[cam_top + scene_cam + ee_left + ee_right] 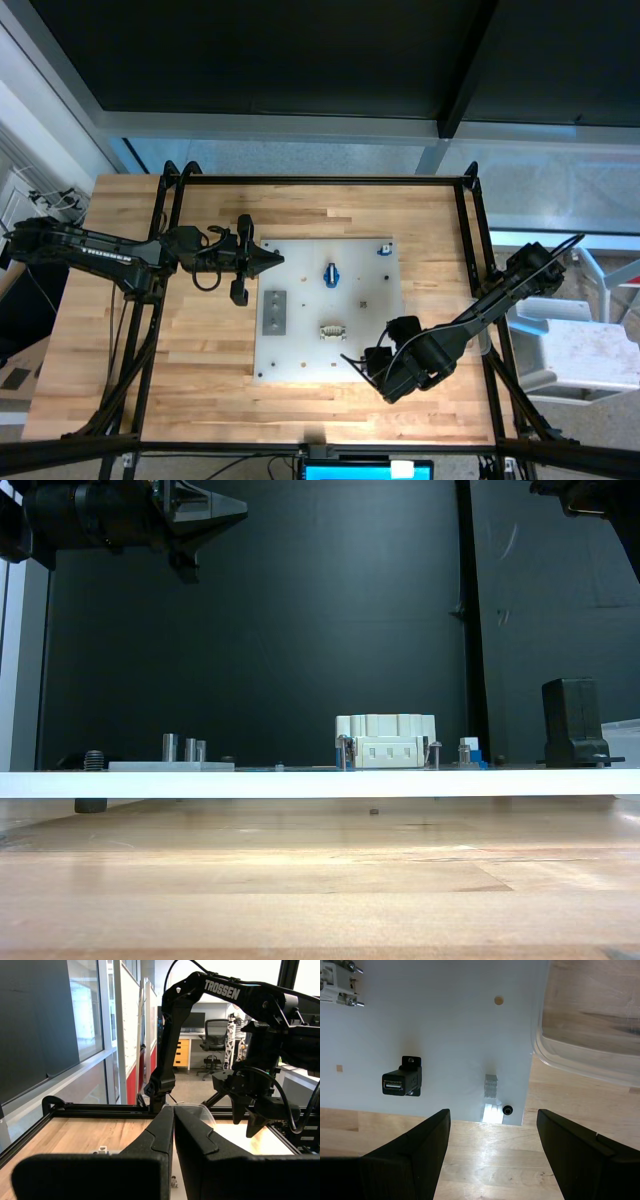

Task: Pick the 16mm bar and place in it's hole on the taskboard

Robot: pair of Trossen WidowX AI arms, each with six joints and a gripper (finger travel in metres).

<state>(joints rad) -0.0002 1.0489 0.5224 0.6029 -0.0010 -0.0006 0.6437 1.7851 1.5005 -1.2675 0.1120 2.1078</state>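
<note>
Wooden worktop (200, 400), white taskboard (300, 360) | right pincer (492, 1115) spread wide, empty, over its corner | probable 16mm bar (491, 1085) free just ahead: centre, descend straight | left pincer (278, 258) closed tight, empty, aloft

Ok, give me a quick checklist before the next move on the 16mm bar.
1. Left pincer empty: ok, shut on nothing, high over the board's left edge.
2. Right pincer open: ok, above the board's near right corner.
3. 16mm bar located: cannot tell; metal pegs stand in the grey block.
4. Bar in a pincer: not ok, neither holds it.
</note>
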